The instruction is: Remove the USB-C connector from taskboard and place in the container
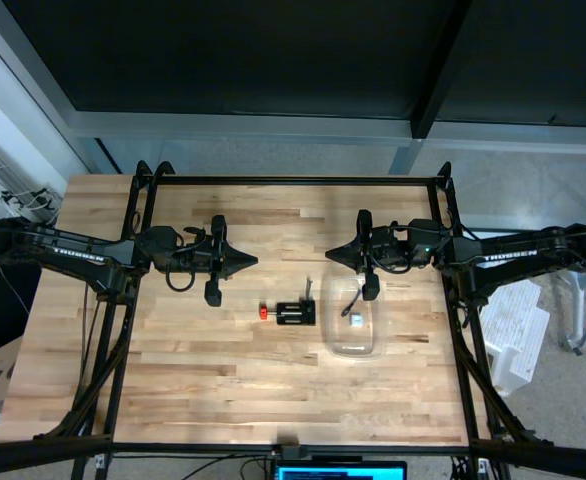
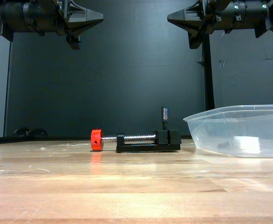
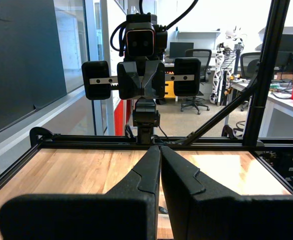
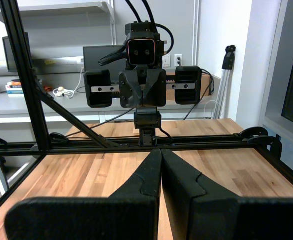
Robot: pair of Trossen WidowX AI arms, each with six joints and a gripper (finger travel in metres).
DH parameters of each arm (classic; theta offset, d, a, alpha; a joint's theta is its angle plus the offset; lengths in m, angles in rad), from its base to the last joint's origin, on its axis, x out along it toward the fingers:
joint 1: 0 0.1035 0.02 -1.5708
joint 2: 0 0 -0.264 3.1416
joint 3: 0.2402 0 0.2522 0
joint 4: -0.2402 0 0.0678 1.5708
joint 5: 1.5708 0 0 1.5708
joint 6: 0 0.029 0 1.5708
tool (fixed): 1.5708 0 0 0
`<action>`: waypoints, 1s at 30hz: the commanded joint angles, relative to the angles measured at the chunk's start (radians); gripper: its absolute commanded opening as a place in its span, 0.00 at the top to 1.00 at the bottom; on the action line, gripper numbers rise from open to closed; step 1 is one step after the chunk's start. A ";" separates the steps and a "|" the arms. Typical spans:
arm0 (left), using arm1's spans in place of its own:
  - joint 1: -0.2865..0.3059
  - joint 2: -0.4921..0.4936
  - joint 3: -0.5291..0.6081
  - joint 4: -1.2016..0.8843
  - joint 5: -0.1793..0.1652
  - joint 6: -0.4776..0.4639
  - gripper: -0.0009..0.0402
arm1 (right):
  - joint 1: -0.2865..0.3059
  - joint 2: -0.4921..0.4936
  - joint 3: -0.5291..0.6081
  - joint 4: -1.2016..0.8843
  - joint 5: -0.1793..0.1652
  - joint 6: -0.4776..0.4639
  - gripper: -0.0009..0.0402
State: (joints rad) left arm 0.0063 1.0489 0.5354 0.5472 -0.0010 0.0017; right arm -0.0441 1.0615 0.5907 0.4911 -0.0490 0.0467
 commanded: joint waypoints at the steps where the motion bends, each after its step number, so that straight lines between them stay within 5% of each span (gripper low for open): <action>1: 0.000 0.000 0.000 0.000 0.000 0.000 0.98 | 0.000 0.000 0.001 -0.001 0.000 0.000 0.98; 30: 0.000 0.000 0.000 0.000 0.000 0.000 0.98 | 0.000 0.000 0.001 -0.030 0.000 0.000 0.98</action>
